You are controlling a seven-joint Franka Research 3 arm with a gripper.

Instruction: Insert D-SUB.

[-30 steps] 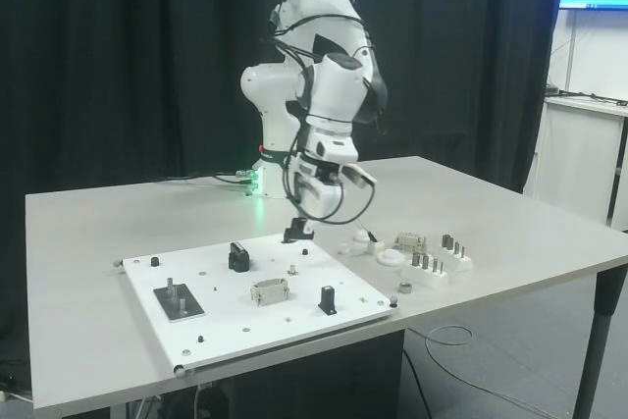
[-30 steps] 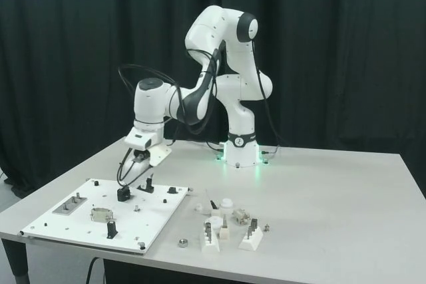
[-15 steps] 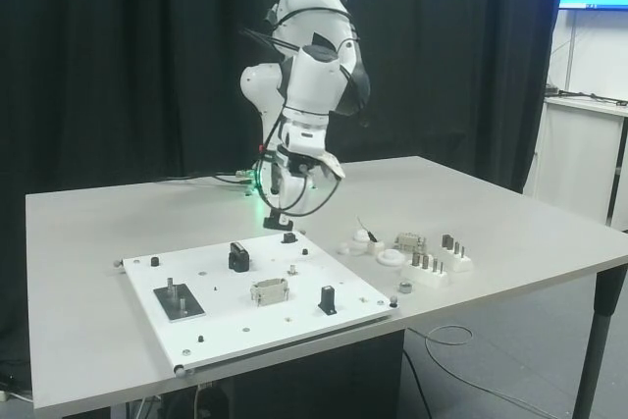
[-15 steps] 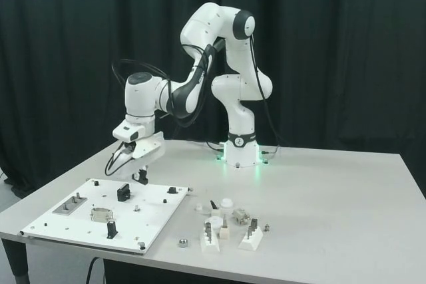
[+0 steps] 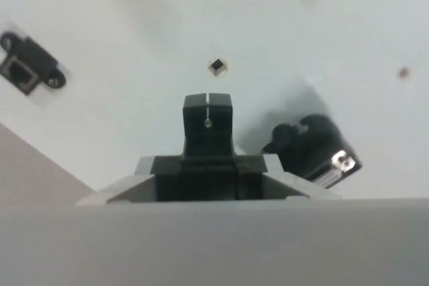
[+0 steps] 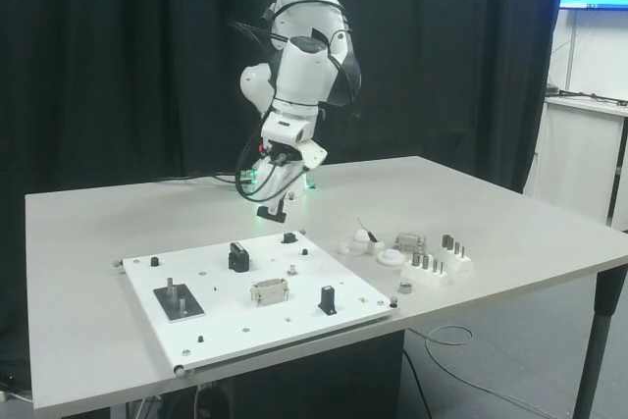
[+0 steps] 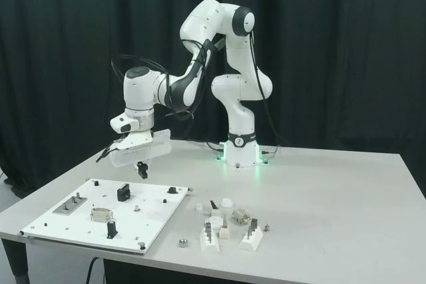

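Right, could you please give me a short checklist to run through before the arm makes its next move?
1. Black part held in the gripper: ok, it sits between the fingers.
2. Gripper free of the white board: ok, it hangs above the board's far edge.
3. Part lined up over the black connector block: not ok, the block lies off to one side.
4. Held part is the D-SUB: cannot tell.
5. Which socket on the board takes it: cannot tell.

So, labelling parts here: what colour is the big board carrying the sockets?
White; the board shows best in the first room view.
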